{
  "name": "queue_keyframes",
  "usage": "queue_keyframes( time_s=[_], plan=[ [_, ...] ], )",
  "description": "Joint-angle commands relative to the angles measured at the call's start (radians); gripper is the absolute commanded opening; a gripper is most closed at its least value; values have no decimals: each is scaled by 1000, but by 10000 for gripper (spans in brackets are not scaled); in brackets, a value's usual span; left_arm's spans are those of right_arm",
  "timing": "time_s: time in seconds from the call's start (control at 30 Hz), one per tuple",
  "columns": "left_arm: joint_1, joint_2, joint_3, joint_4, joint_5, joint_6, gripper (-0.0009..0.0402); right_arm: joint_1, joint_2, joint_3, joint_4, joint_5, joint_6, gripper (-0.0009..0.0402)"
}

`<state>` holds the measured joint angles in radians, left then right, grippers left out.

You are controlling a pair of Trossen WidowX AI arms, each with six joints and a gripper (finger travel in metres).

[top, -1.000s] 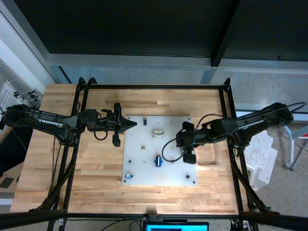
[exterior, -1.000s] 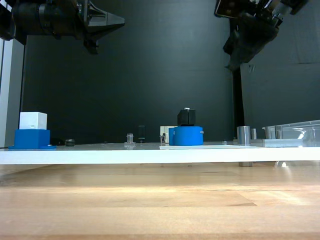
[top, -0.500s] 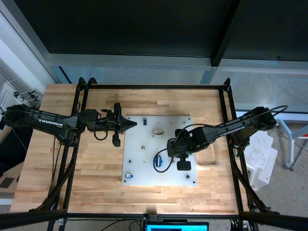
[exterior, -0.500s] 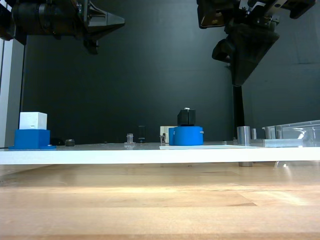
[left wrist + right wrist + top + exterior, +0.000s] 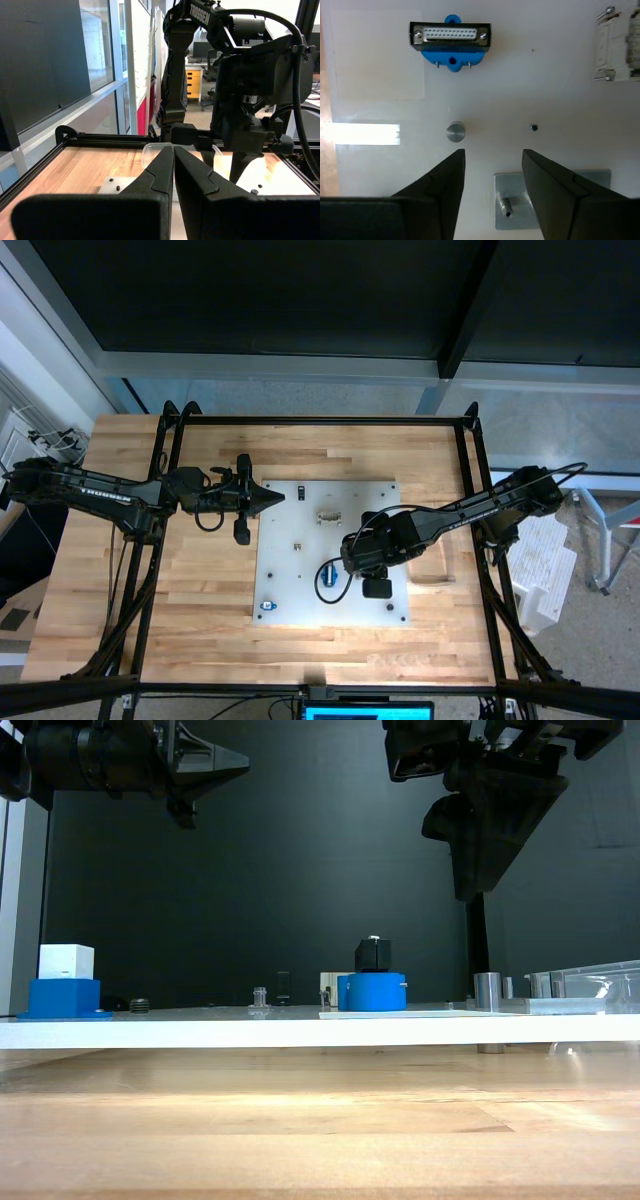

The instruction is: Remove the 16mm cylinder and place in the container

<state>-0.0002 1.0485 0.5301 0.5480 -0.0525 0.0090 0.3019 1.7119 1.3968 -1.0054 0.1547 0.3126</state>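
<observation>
The 16mm cylinder (image 5: 455,131) shows end-on as a small grey disc on the white board (image 5: 545,90). In the low view the cylinder (image 5: 487,992) stands upright near the board's right end. My right gripper (image 5: 492,155) hangs open above the board and points down, and the disc lies just off one fingertip, not between the two. It hovers high over the board (image 5: 300,580) in the high view (image 5: 365,558). The container (image 5: 435,565), a clear tray, sits just right of the board. My left gripper (image 5: 272,498) is shut and empty, held above the board's far left edge.
On the board are a blue connector block (image 5: 450,40), a white connector (image 5: 620,50) and a grey metal block with a small peg (image 5: 550,200). A white cube on a blue base (image 5: 65,982) stands at the board's left end. A black frame rings the table.
My right gripper has swung left and toward the near edge, from beside the container to over the board's right half. The left arm has not moved.
</observation>
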Motion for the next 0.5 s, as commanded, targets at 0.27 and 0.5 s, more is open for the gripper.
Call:
queue_keyframes(
  time_s=[0.27,0.5],
  plan=[
    [0,0,0,0,0,0,0,2,0,-5,2,10,18,171],
    [0,0,0,0,0,0,0,3,0,-27,21,10,24,174]
  ],
)
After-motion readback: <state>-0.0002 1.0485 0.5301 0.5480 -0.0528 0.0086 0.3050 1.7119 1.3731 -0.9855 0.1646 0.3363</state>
